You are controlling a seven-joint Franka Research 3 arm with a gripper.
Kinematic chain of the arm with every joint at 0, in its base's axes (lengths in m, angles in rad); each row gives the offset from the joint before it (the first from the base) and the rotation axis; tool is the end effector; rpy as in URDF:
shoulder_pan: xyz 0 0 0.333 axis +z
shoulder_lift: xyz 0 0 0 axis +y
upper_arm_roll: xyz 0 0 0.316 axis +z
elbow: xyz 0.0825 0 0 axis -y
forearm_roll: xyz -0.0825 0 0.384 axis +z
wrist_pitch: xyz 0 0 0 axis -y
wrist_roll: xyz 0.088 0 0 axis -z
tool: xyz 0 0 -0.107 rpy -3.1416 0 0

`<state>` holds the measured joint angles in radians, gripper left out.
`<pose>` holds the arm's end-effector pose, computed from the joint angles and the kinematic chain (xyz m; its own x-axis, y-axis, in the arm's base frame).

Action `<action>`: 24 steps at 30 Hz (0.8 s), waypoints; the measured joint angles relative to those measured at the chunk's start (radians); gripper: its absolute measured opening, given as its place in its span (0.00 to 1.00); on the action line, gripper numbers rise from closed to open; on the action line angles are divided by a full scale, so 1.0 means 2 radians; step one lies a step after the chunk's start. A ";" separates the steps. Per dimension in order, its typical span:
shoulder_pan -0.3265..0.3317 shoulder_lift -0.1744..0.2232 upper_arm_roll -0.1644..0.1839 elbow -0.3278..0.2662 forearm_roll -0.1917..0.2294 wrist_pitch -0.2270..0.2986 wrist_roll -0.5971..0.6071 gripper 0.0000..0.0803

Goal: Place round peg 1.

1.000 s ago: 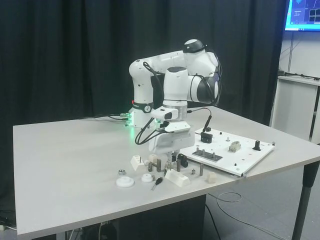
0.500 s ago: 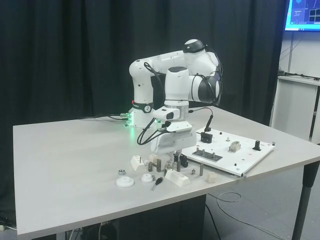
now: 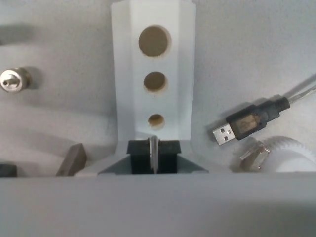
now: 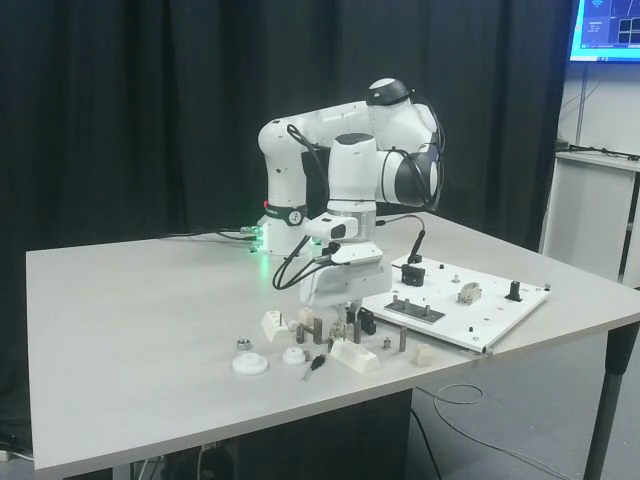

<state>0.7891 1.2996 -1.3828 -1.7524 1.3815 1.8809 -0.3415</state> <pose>0.6327 -0.1617 0.2360 0.8313 -0.5479 0.0938 -0.5488 -0.8357 -0.0184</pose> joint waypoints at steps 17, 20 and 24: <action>0.000 0.000 -0.001 -0.006 -0.007 0.005 -0.001 0.04; 0.001 0.000 -0.002 -0.008 -0.009 0.005 -0.002 0.04; 0.001 0.000 -0.004 -0.011 -0.011 0.005 -0.006 0.04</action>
<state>0.7913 1.3001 -1.3900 -1.7737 1.3596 1.8916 -0.3542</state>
